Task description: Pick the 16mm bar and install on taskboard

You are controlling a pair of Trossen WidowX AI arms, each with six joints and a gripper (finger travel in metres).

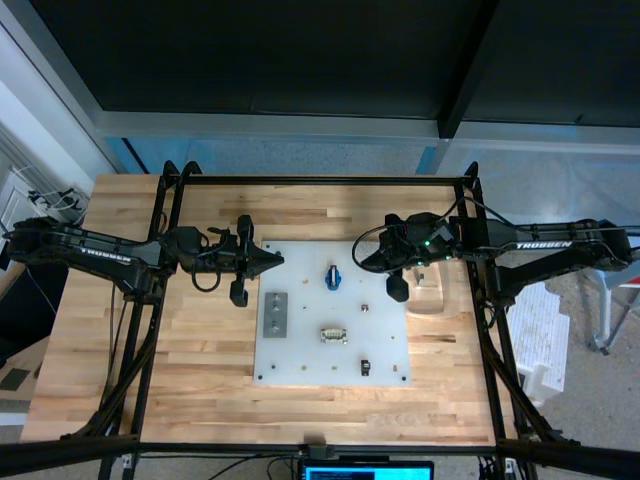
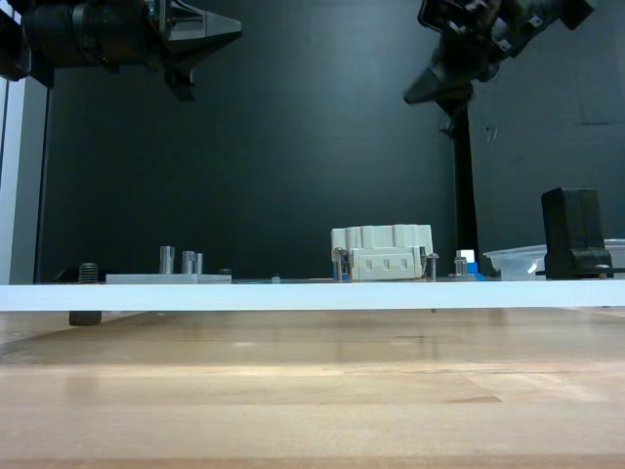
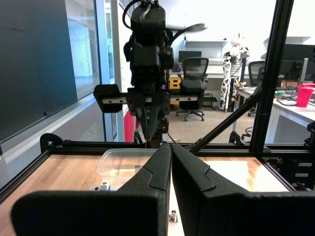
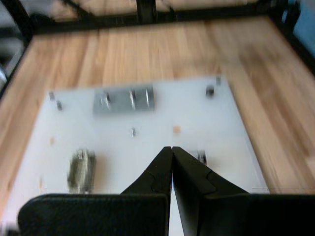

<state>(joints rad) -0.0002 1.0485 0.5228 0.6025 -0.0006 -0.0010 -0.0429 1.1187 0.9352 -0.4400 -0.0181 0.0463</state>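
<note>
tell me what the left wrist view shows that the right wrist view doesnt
Only left wrist: the right arm facing it, the clear tray, an office behind. Only right wrist: the grey block and silver connector on the taskboard. Both: wooden table and the arm's own shut gripper, the left gripper level near the board's left edge, the right gripper tilted down over the board.

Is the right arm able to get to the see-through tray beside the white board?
Probably yes. The right gripper hangs shut above the far right of the taskboard, near the clear tray, with nothing between them. The left gripper hangs shut over its far left corner.
</note>
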